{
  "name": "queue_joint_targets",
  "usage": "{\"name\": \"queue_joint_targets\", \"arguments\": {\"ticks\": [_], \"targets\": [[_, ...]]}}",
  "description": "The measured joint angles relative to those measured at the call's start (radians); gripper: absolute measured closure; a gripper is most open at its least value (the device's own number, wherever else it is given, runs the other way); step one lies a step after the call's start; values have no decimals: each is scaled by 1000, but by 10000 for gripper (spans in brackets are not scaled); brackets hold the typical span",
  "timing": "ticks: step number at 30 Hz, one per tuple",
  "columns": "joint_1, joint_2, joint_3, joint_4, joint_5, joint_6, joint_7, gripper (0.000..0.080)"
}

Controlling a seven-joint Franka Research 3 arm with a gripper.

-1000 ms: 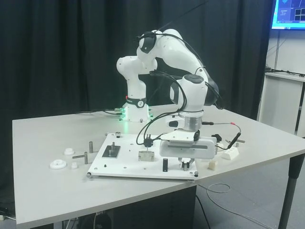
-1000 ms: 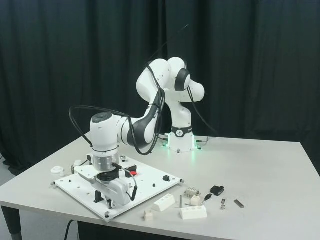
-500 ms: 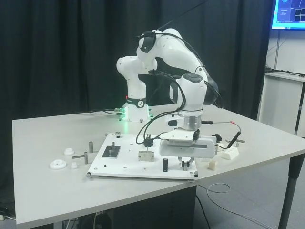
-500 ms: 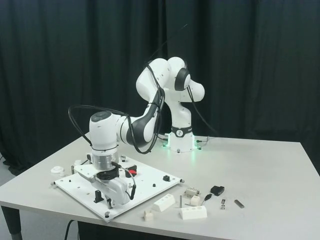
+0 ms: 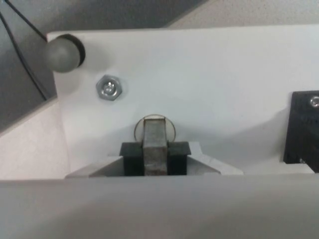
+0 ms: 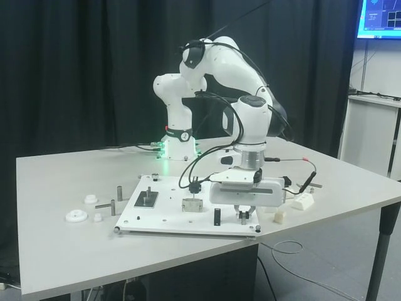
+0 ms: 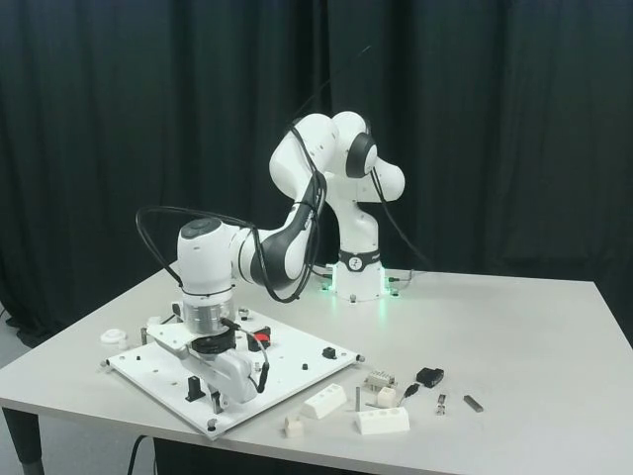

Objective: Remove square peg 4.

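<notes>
White arm [image 6: 232, 69] bends down over the white board [image 6: 169, 210] lying on the grey counter [image 6: 56, 251]. Gripper [image 6: 243, 213] sits low over the board's near right corner, lower middle of the first room view; in the second room view the gripper [image 7: 220, 394] is at lower left, over the board's [image 7: 297, 361] near edge.

Wrist view: jaws clamped on the square peg [image 5: 155, 149], black pads [image 5: 130, 155] pressed on its two sides. The grey peg stands upright, its lower end at a round hole in the board [image 5: 224, 84]. Cannot tell if the peg end is in the hole or just above it. A hex nut [image 5: 108, 88] and a grey round knob [image 5: 62, 52] sit near the board's corner, upper left of the wrist frame. A black block [image 5: 303, 127] is at the right edge.

First room view: a short black post [image 6: 217, 217] stands on the board just left of the gripper, a grey metal block [image 6: 192, 205] further left, a dark plate with a pin [image 6: 146, 198] toward the board's left. White gears [image 6: 76, 216] lie on the counter left of the board. White blocks [image 6: 302, 201] lie right of the board. Green light [image 6: 164, 148] glows at the arm's base.
</notes>
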Motion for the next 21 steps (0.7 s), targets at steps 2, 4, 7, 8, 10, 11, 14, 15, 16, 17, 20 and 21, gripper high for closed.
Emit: {"name": "queue_joint_targets", "arguments": {"ticks": [2,4,7,8,10,11,14,15,16,17,20,21], "targets": [[1,-7,0,-4,-1,0,0,707],[2,-14,-1,-8,-2,-2,0,707],[4,-27,-3,-16,-3,-4,0,707],[5,-32,-4,-20,-3,-4,0,707],[7,-43,-5,-27,-4,-4,0,707],[7,-48,-5,-31,-4,-4,0,707],[9,-64,-6,-40,-6,-4,0,707],[9,-70,-6,-44,-8,-4,0,707],[10,-74,-7,-47,-10,-5,0,707],[11,-79,-7,-50,-11,-5,0,707],[13,-94,-7,-61,-16,-5,1,707],[14,-98,-7,-63,-17,-5,1,707]]}}
